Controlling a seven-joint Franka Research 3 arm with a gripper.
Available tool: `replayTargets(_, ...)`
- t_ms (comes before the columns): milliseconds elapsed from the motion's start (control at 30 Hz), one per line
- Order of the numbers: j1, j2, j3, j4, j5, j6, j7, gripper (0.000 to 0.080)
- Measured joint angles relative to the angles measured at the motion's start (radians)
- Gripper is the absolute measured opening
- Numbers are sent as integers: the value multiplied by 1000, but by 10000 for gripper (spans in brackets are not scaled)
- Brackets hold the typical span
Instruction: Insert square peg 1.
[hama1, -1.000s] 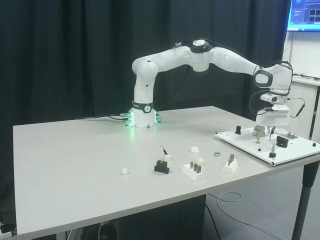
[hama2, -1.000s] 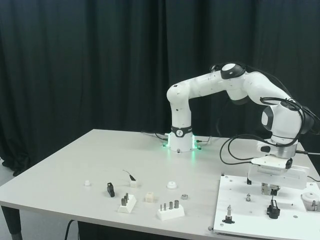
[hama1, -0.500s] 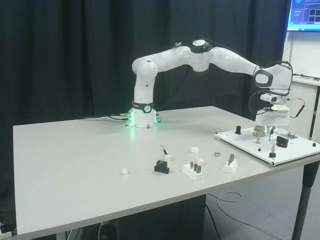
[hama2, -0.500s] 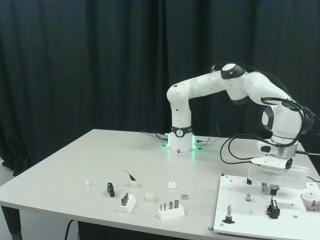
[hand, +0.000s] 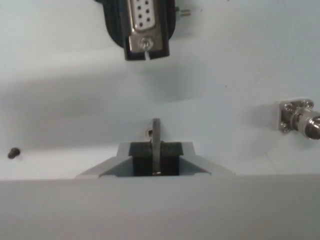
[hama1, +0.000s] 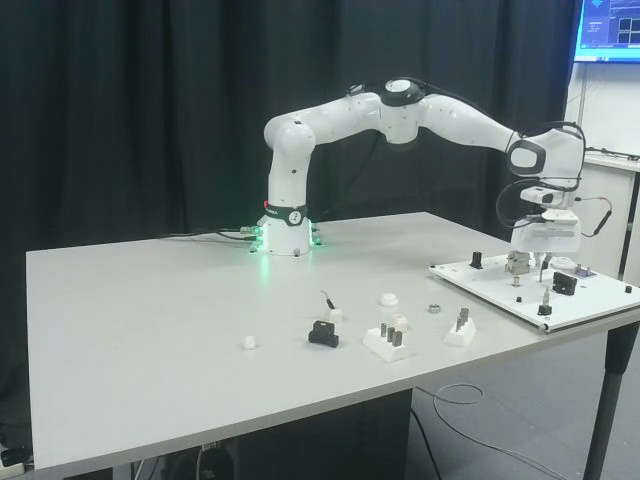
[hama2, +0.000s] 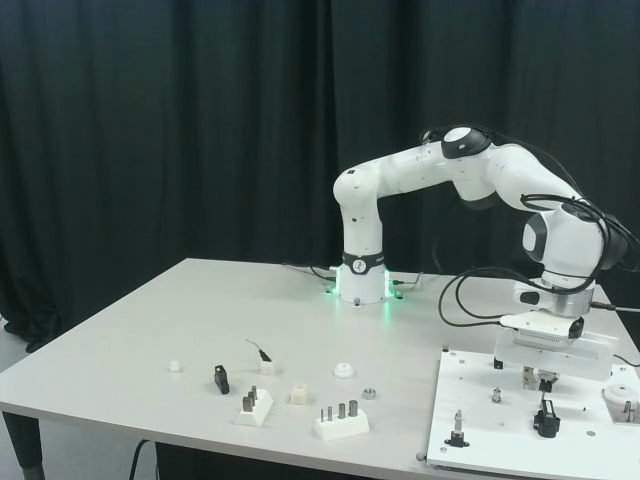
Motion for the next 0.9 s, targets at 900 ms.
replayTargets(900,0,-6,-3,1,-4,-17,-2,29)
